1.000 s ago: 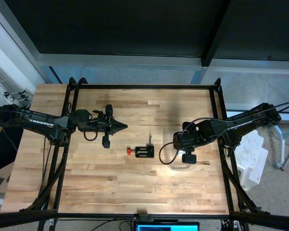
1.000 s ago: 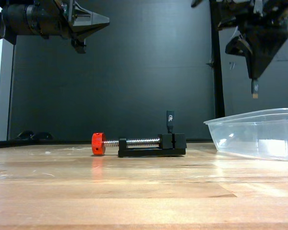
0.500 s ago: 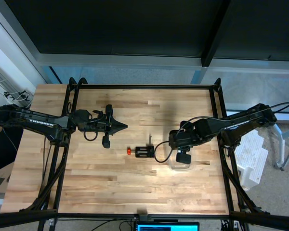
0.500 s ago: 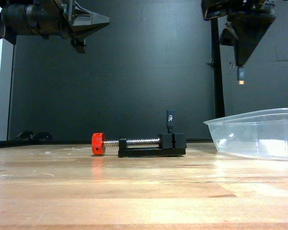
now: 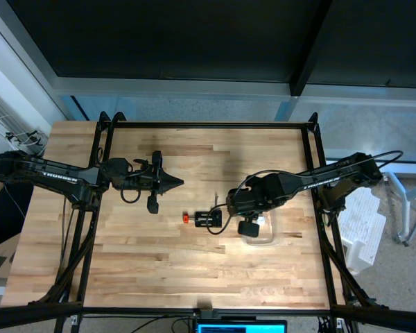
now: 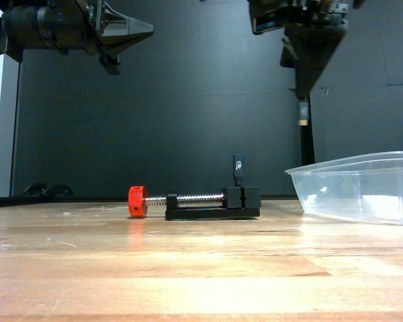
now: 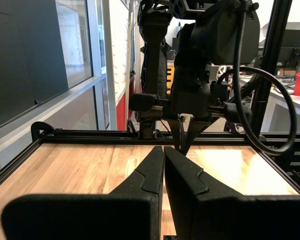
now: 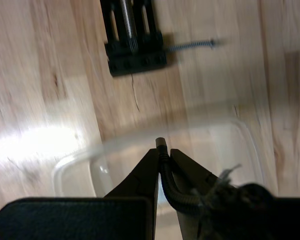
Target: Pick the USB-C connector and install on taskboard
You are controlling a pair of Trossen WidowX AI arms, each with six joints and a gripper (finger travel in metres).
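The taskboard (image 5: 208, 219) is a small black block with an orange-red knob (image 6: 138, 200) and a thin dark upright stalk (image 6: 238, 168). It sits mid-table. My right gripper (image 6: 301, 94) hangs high above the table, shut on the USB-C connector (image 6: 300, 111). The connector points down, to the right of the stalk and well above it. In the right wrist view the connector (image 8: 161, 143) sticks out between the shut fingers (image 8: 145, 172), over the tray's near wall, with the taskboard (image 8: 135, 52) beyond. My left gripper (image 5: 175, 182) is shut and empty, held high at the left.
A clear plastic tray (image 6: 363, 188) stands just right of the taskboard, under the right arm (image 5: 319, 180). A dark cable (image 5: 218, 225) loops down from the right gripper beside the taskboard. A black frame borders the table.
My right gripper has carried the connector left, from over the tray toward the taskboard, and a little higher. The left arm has not moved.
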